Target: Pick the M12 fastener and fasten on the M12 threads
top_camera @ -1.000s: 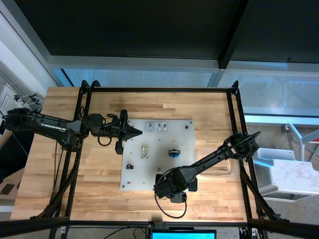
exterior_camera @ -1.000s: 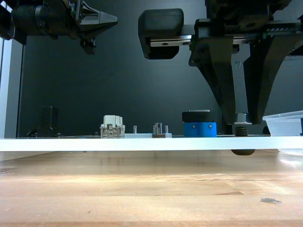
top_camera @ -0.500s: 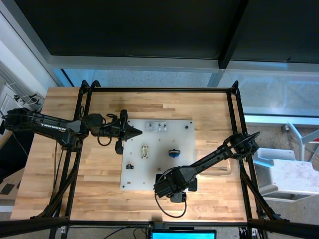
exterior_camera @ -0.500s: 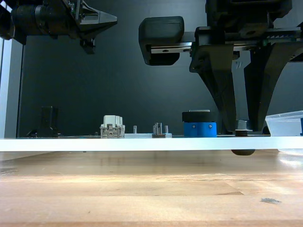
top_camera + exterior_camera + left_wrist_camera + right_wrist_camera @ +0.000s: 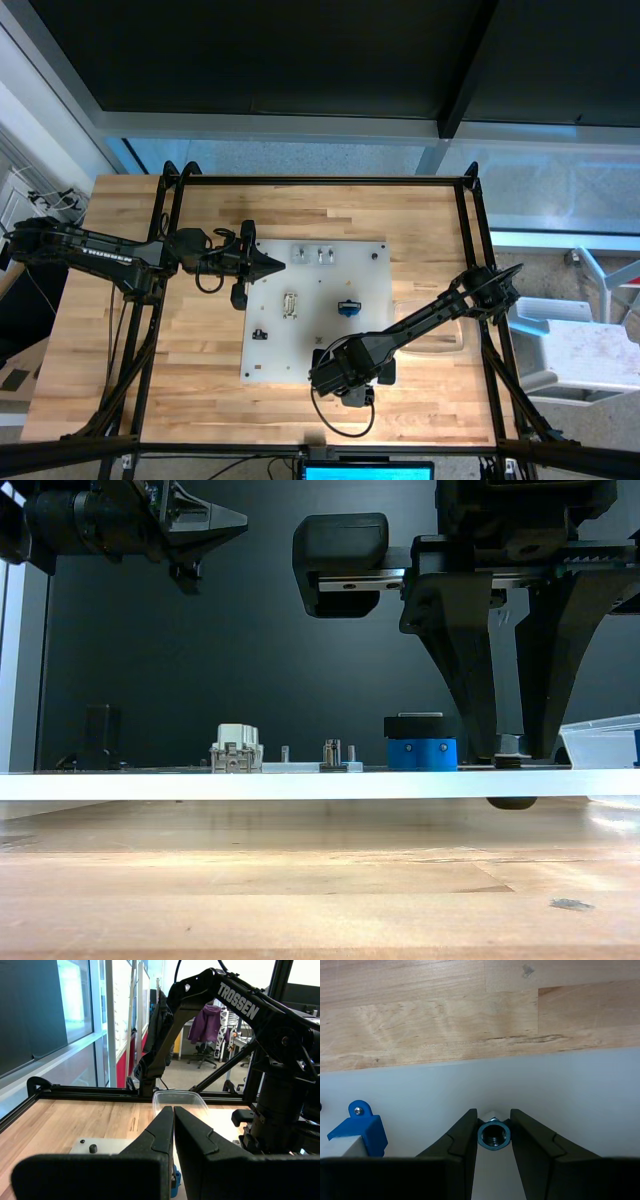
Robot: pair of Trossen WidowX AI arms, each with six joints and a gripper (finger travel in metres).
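High view: left tool (image 5: 272, 264) hovers over the flat white board's (image 5: 268, 335) far left edge; right tool (image 5: 350, 376) reaches down at its near right edge.

Low view: small silver nut (image 5: 510, 744) sits low on its short black stud (image 5: 510, 762).

Wrist views: left tool pressed together, right tool pinching the nut. The nut seems placed; final tightening and release remain.

Left hand (image 5: 238, 521) high, right hand (image 5: 511, 748) low, closed

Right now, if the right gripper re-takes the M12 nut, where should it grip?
Best across two opposite flats, from straight above: the nut lies bore-up, as the right gripper holds it now at the near right of the board. The left gripper hangs shut above its far left edge.
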